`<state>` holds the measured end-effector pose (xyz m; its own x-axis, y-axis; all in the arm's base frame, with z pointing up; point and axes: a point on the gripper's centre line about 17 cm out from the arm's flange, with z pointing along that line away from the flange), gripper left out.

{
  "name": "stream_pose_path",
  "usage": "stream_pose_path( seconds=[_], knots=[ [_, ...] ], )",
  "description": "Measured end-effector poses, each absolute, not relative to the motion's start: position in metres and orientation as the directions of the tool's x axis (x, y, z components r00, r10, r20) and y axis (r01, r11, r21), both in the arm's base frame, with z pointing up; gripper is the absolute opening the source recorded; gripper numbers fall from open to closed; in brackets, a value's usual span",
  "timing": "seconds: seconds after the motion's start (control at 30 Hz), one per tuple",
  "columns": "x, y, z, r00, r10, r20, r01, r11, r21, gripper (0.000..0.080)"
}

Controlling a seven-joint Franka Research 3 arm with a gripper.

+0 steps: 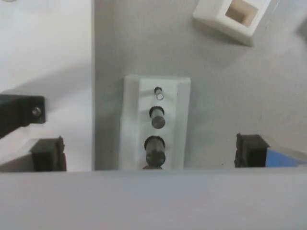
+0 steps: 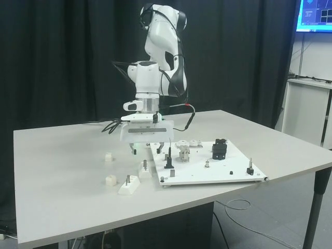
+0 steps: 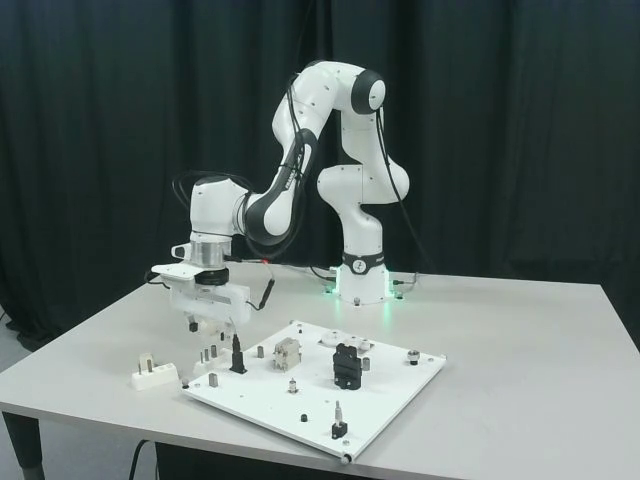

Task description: Pick round peg 3.

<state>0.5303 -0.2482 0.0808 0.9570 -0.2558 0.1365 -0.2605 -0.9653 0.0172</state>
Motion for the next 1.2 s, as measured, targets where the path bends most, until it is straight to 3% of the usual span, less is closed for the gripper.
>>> stream_pose_path(
  seconds=[0.63,1.2],
  knots=[
    [0.53,-0.25,0.106,0.97,-0.213,0.12,-0.215,-0.977,0.008,0.08],
    [0.531,-0.252,0.108,0.969,-0.214,0.123,-0.217,-0.976,0.007,0.08]
  ],
)
